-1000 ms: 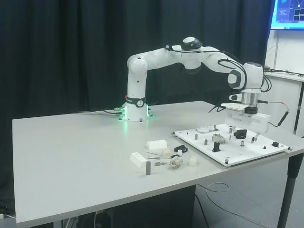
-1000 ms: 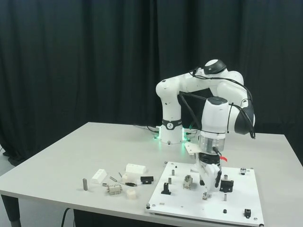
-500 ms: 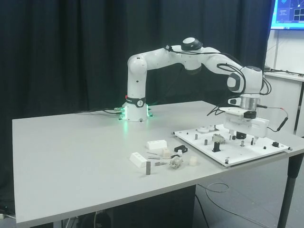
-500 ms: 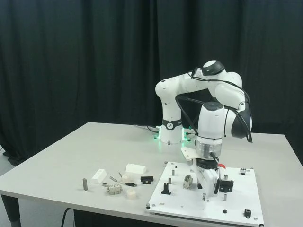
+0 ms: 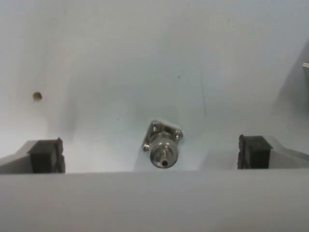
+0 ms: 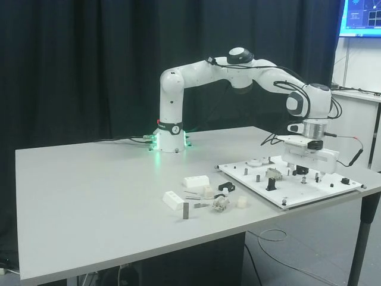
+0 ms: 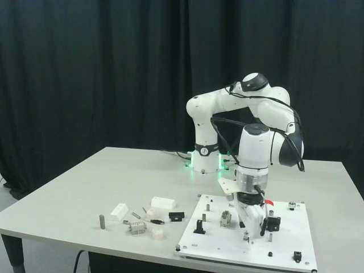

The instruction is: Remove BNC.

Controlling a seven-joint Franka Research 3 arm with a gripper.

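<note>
The BNC (image 5: 162, 147) is a small grey metal socket on a square flange, standing upright on the white board (image 5: 120, 63). In the wrist view it lies between my two black fingertips (image 5: 46, 154), nearer the middle, with wide gaps on both sides. My gripper (image 5: 149, 153) is open and touches nothing. In the room views the gripper (image 6: 306, 173) (image 7: 253, 230) hangs low over the white board (image 6: 309, 192) (image 7: 227, 248), pointing straight down. The connector itself is hidden behind the hand there.
Black fixtures (image 6: 271, 184) (image 6: 344, 180) and small grey posts stand on the board around the gripper. Left of the board lie white blocks (image 6: 196, 180) (image 6: 173, 199), a grey post (image 6: 186, 211) and small connectors (image 7: 136, 226). The board sits near the table's edge.
The arm has lowered the gripper toward the board and shifted it slightly sideways over the connector. Its fingers stay open, and nothing on the table has moved.
</note>
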